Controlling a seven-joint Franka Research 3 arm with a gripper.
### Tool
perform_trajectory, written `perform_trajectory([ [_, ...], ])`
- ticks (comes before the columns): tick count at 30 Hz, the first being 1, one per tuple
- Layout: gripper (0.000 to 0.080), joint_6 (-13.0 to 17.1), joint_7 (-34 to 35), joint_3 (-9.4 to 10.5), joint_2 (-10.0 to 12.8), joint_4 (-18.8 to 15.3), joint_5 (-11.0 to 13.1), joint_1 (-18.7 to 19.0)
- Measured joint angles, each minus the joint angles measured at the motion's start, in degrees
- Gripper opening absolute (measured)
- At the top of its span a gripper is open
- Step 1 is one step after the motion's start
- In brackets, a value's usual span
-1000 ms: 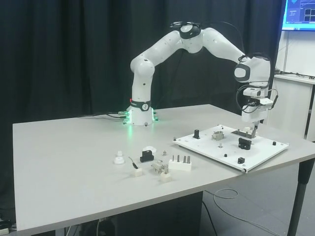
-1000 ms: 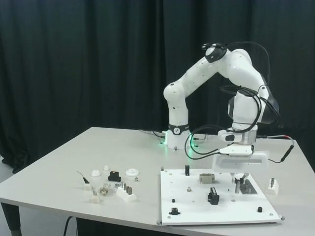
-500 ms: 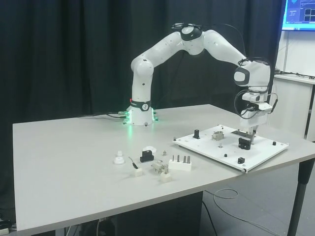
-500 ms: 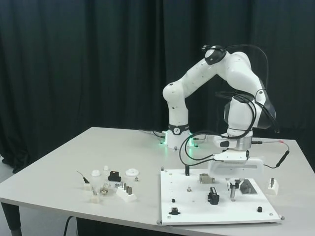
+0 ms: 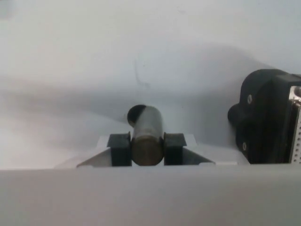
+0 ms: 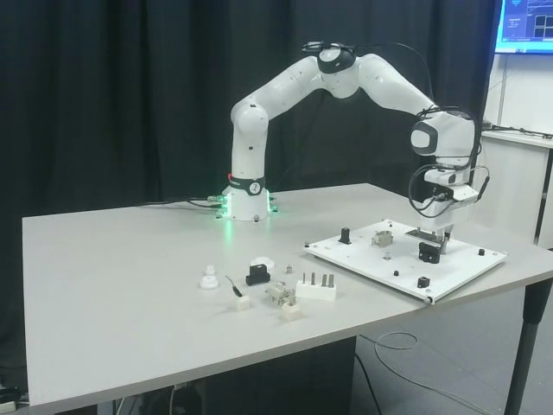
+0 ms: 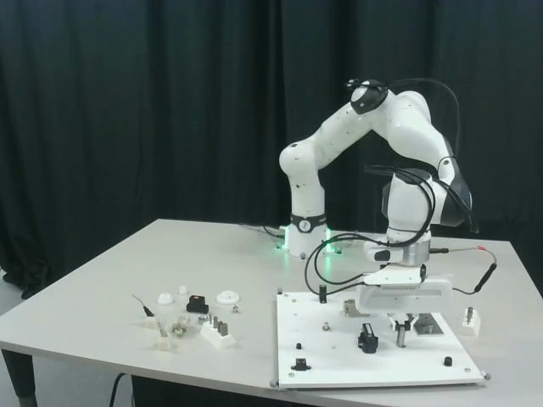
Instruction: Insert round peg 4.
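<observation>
Item: round peg, a short, dark, plain cylinder.
Location: held upright in the gripper, low over the white board that lies on the grey surface; in the wrist view its lower end sits at a dark round hole in the board.
Fingers: two black fingers closed on the peg, one to each side, clamping its upper part and leaving the lower length free.
Arm: white arm reaching from its base down to the board, wrist pointing straight down.
Neighbours on board: black connector block just beside the peg; a small black post and a grey metal fitting farther along the board.
Loose parts: white holder with pegs, small black part and white round pieces lie on the surface well apart from the board.
Handling, judged: looks like metal, so stiff, fairly dense for its bulk, not fragile; the smooth round wall may slip or twist between flat pads.
Where to hold, judged: across the diameter near the top, as here, so the lead end stays clear to enter.
Stage, judged: tip at or just entering the hole; depth of entry cannot be told.
Risk, judged: slight tilt could jam the peg on the rim.
</observation>
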Motion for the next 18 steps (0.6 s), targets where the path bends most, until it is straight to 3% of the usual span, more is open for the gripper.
perform_trajectory([
  [18, 0.0144, -0.7, 0.0, 0.62, 0.0, 0.9, 0.0, -0.8],
])
